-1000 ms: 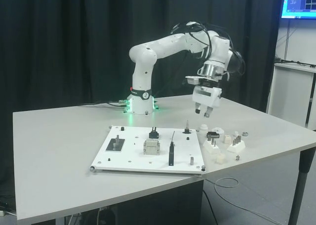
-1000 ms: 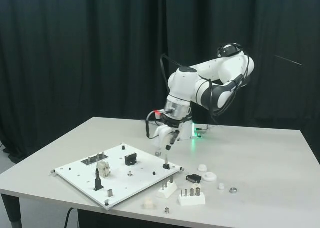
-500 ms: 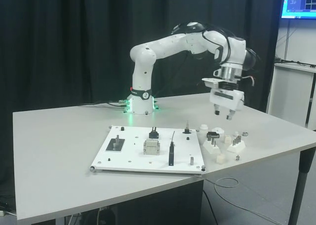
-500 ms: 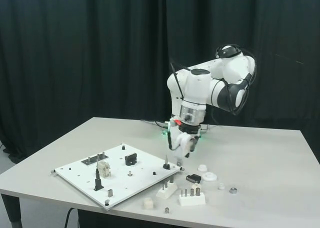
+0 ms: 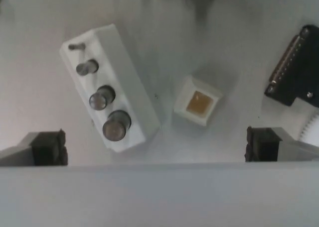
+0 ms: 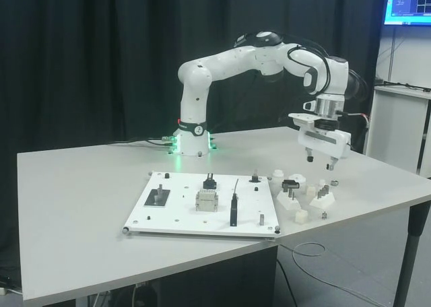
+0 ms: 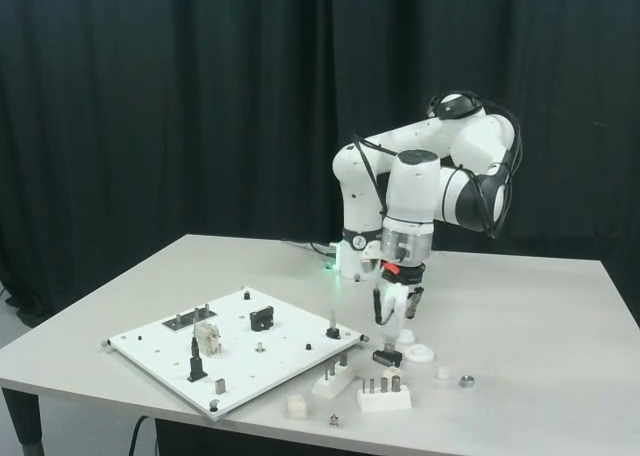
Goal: Pick round peg 4.
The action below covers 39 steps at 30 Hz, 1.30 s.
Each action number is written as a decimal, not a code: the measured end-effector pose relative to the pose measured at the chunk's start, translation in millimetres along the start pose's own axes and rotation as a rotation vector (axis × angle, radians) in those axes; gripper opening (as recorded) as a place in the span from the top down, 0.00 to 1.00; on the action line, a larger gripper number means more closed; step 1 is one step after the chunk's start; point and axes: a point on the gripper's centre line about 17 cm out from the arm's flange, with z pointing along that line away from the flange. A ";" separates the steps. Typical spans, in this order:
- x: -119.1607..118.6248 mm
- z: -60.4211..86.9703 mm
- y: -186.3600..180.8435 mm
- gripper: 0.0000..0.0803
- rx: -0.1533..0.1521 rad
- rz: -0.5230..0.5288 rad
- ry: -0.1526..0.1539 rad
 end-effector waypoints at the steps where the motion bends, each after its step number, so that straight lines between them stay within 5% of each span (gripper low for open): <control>1: -0.2 0.5 -0.6 0.00 -0.001 -0.014 -0.001; 10: 3.8 6.5 -4.6 0.00 -0.006 -0.091 -0.010; 20: 2.5 19.8 -11.5 0.00 -0.007 -0.135 -0.053; 39: -14.1 48.0 -23.5 0.00 -0.048 -0.191 -0.091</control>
